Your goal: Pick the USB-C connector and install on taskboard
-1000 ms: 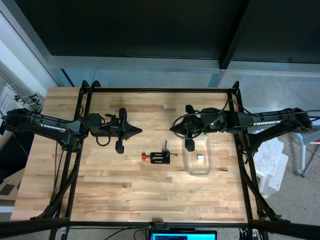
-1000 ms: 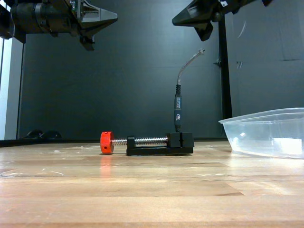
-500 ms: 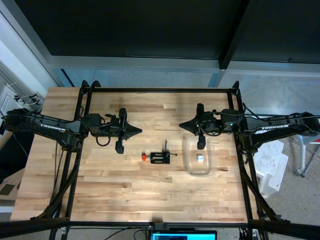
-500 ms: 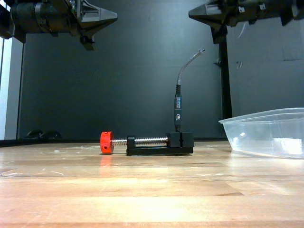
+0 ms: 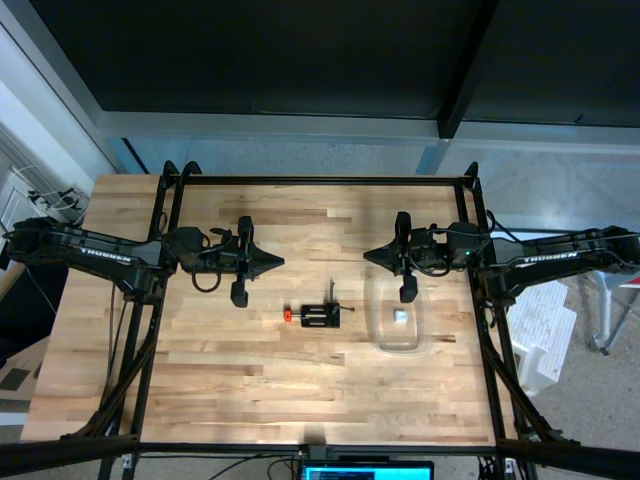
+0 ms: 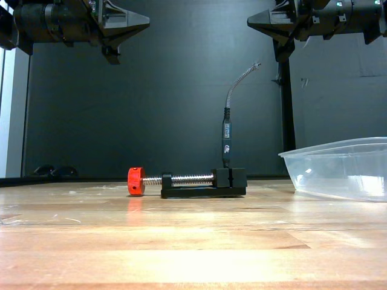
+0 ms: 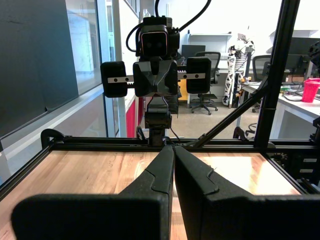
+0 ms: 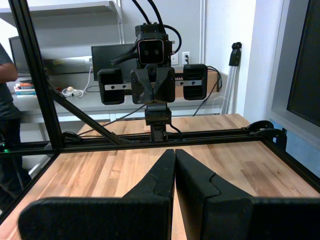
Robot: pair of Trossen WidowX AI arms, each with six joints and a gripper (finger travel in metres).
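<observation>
Nearest the camera, bare planks of the wooden table [image 5: 250, 400] filled the lower part of the high view. Just past them, at the centre of the frame, lay the taskboard [image 5: 318, 316] — a small black block with its red-orange knob [image 6: 136, 181] pointing to frame left. The USB-C connector [image 6: 226, 142] stood upright on the block's right end in the low view, its lower end meeting the block's top and a springy silver lead [image 6: 240, 78] curving up from it. To the right of the block, apart from it, sat a clear plastic tray [image 5: 398, 347] holding a small white square piece [image 5: 400, 316]. Farther back and high above the tabletop, the left gripper [image 5: 272, 262] hung at centre-left and the right gripper [image 5: 368, 257] at centre-right near the tray's far end, tips facing each other — both with fingers pressed together and holding nothing, as the wrist views showed.
</observation>
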